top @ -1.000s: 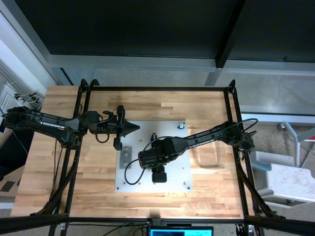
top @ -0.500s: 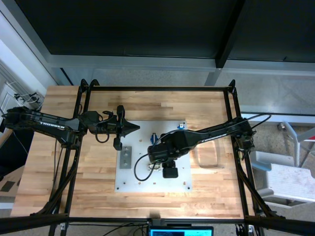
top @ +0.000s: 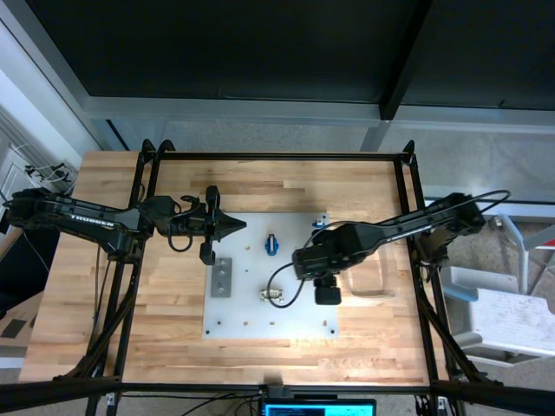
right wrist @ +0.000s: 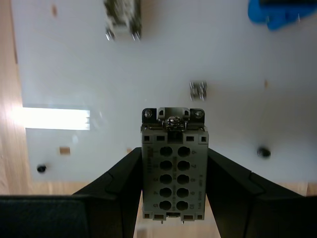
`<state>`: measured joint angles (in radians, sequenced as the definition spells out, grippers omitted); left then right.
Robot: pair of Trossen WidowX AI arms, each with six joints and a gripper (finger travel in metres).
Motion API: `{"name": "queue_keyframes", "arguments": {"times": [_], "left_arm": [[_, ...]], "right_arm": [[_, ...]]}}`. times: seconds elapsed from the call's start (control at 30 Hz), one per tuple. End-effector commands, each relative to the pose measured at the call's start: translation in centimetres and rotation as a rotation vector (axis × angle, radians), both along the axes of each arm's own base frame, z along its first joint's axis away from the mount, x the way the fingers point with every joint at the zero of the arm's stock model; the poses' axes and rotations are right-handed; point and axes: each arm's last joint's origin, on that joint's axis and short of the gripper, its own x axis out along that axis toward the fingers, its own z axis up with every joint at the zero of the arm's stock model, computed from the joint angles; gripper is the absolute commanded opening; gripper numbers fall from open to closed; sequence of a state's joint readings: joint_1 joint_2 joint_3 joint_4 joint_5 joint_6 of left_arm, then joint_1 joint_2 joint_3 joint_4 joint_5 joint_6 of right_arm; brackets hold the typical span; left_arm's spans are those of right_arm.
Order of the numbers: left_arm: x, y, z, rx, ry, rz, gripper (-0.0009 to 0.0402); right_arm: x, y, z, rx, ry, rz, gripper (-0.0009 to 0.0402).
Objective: Remove the HAN10-E connector and place it in the container
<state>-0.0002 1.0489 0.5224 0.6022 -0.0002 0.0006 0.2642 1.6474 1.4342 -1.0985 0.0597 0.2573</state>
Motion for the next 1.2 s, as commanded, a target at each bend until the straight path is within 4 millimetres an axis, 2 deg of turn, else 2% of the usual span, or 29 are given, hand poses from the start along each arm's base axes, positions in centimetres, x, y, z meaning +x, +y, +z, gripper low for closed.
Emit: {"name": "queue_keyframes", "arguments": {"times": [0.03,0.33,0.7,0.97,1.2], "left_arm": [[0.0,0.0,0.0,0.000,0.000,0.000,0.0000],[0.0,0.0,0.0,0.000,0.000,0.000,0.0000],[0.0,0.0,0.0,0.000,0.000,0.000,0.0000],[0.0,0.0,0.0,0.000,0.000,0.000,0.0000],[0.0,0.0,0.0,0.000,-0.001,0.000,0.0000]], "right_arm": [[-1.7,-0.5,-0.7,0.004,0.010,-0.028,0.0000],[-6.1,-1.8,-2.2,0.019,0.033,-0.115,0.0000],[-10.3,-3.3,-4.1,0.032,0.041,-0.316,0.0000],[-12.2,-4.3,-5.5,0.018,0.040,-0.452,0.0000],[-12.6,-4.7,-6.6,0.004,0.055,-0.514,0.0000]]}}
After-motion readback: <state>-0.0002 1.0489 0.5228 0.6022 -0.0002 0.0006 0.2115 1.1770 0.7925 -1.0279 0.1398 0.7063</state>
